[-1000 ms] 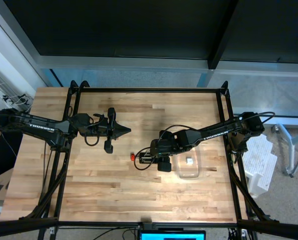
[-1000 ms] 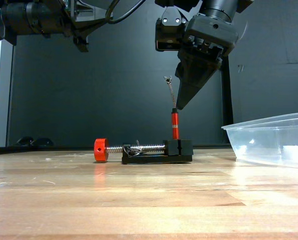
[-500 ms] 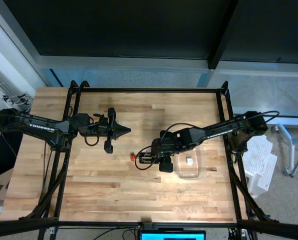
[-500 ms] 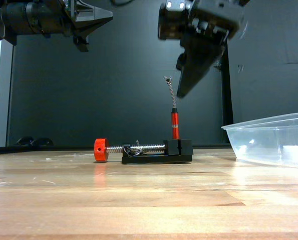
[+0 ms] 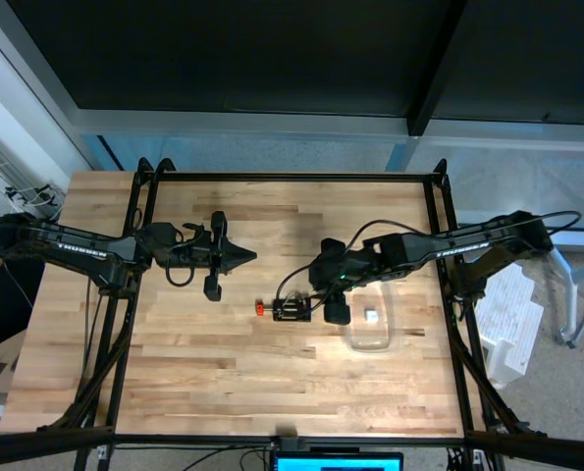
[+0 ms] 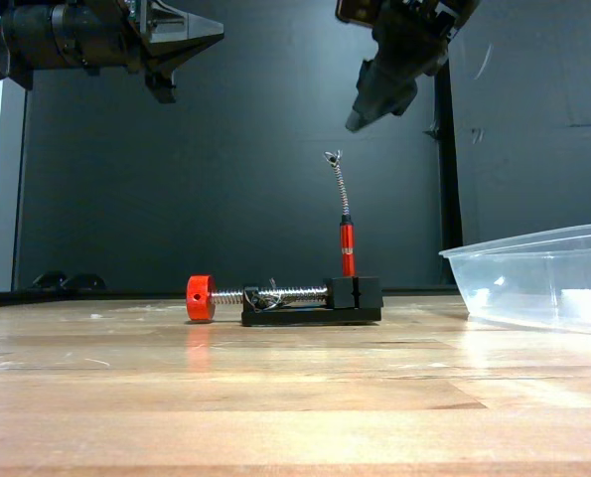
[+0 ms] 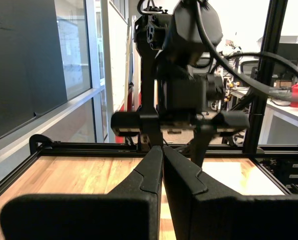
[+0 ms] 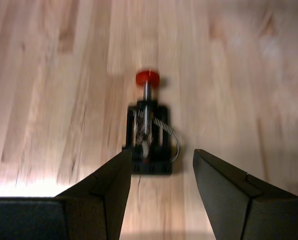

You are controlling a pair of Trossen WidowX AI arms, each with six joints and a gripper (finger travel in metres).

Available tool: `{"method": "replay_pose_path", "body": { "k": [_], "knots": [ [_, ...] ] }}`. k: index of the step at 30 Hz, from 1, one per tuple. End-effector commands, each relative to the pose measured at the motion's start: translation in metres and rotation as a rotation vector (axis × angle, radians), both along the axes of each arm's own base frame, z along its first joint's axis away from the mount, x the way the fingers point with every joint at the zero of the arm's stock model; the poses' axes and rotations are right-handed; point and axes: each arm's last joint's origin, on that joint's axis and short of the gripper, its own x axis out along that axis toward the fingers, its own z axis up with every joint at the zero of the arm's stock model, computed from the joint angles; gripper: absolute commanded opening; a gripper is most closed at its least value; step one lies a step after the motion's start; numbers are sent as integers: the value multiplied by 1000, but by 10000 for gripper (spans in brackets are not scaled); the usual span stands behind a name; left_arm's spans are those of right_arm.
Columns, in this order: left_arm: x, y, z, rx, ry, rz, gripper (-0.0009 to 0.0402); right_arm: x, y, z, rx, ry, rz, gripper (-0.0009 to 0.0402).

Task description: Pick the RCA connector and install on taskboard

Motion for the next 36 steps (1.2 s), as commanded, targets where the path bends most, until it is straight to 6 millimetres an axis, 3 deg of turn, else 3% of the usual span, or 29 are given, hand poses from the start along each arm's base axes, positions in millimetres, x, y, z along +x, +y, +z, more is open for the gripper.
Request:
{"method": "replay_pose_path", "body": {
  "k": [1,11,32,36],
  "knots": [
    [0,0,0,0,0,0,0,-7,-4,7,2,-97,0,169],
    [0,0,0,0,0,0,0,-26,-21,15,30,-394,-47,159],
    [0,0,0,0,0,0,0,-53,-34,7,39,-802,-43,0],
    [0,0,0,0,0,0,0,-56,-34,3,30,-838,-48,4]
  ]
}}
